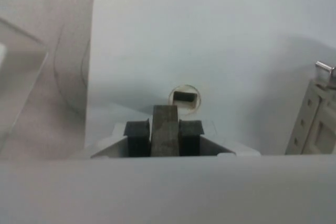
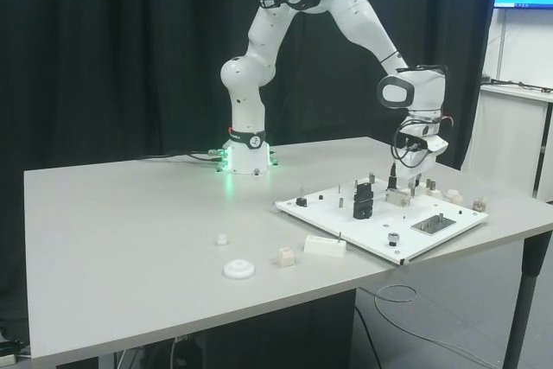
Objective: Insert square peg 3.
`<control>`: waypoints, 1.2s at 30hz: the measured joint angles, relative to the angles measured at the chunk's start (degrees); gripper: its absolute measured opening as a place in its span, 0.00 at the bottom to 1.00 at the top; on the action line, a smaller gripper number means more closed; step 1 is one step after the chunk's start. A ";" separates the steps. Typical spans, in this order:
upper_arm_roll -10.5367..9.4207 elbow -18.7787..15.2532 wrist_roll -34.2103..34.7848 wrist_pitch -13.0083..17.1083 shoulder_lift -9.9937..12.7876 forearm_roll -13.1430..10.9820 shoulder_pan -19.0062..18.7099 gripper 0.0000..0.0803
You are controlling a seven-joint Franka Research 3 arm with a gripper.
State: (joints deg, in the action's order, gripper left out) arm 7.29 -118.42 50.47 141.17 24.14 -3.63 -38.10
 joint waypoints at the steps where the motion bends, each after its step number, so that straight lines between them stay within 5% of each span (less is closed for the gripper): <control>1: 0.00 0.00 0.05 0.00 -0.01 0.00 -0.02 0.14; 36: 0.44 0.38 -0.36 0.46 0.61 2.07 0.16 0.14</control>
State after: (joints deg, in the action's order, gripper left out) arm 7.72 -118.04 50.11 141.64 24.76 -1.55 -37.94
